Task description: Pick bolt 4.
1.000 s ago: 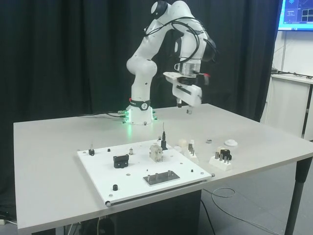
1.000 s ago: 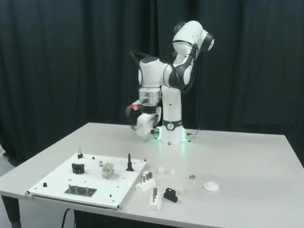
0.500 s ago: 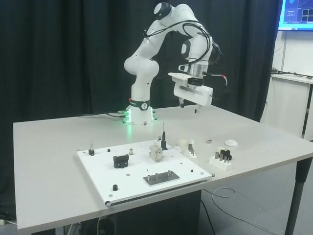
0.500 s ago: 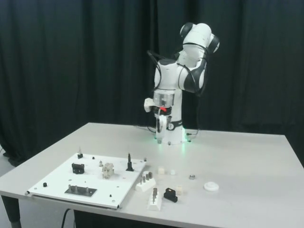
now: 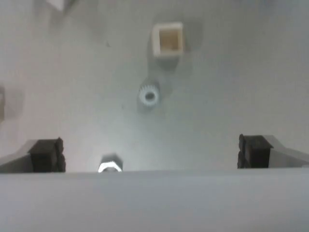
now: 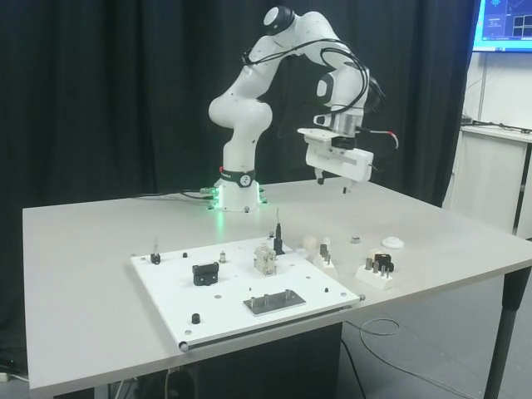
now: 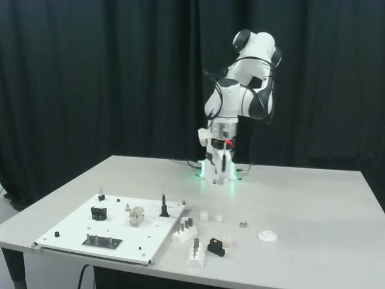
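Note:
Several short bolts stand upright in two white holders (image 6: 326, 253) (image 6: 374, 273) on the grey table, right of the white board; in the second room view the holders (image 7: 184, 232) (image 7: 194, 254) lie near the table's front edge. I cannot tell which one is bolt 4. My gripper (image 6: 332, 184) (image 7: 216, 164) hangs high above the table, behind the holders, open and holding nothing. In the wrist view the gripper (image 5: 149, 153) has its black fingertips (image 5: 46, 154) wide apart over a hollow white cube (image 5: 168, 39), a small white gear (image 5: 148, 95) and a nut (image 5: 110, 165).
The white board (image 6: 166, 278) (image 7: 66, 226) carries a black block (image 6: 204, 273), a grey plate (image 6: 274, 302) with pins, a black peg (image 6: 278, 241) and small fittings. A nut (image 6: 355, 239) (image 7: 243, 224) and a white disc (image 6: 393, 243) (image 7: 267, 236) lie on the table. The arm's base (image 6: 236, 193) glows green.
The arm has swung its hand sideways across the back of the table, toward the side where the loose parts lie, and the wrist has turned. Nothing on the table moved.

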You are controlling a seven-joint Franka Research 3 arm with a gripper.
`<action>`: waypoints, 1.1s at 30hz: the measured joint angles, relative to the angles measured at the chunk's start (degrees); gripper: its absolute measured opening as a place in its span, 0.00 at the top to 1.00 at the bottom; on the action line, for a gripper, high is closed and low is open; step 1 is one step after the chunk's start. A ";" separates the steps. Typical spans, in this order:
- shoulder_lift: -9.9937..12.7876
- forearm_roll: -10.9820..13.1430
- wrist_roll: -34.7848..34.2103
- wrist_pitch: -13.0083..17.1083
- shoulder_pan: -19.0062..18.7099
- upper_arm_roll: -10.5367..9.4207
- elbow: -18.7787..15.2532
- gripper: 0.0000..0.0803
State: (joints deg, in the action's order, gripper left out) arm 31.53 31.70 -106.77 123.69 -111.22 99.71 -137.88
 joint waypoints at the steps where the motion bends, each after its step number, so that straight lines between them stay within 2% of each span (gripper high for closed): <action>1: 0.00 0.13 0.00 0.00 -0.48 -0.01 -0.08 0.00; 8: 0.10 1.32 0.00 0.00 -3.34 -0.63 -0.22 0.00; 13: 0.38 1.63 0.00 0.24 -4.69 -1.97 -0.21 0.00; 29: 0.84 2.41 5.73 3.34 -5.65 -9.19 0.72 0.00; 33: 1.05 2.42 10.09 4.18 -5.65 -10.51 0.85 0.00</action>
State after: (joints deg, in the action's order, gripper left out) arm 32.59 34.12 -96.67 127.87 -116.86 89.20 -137.03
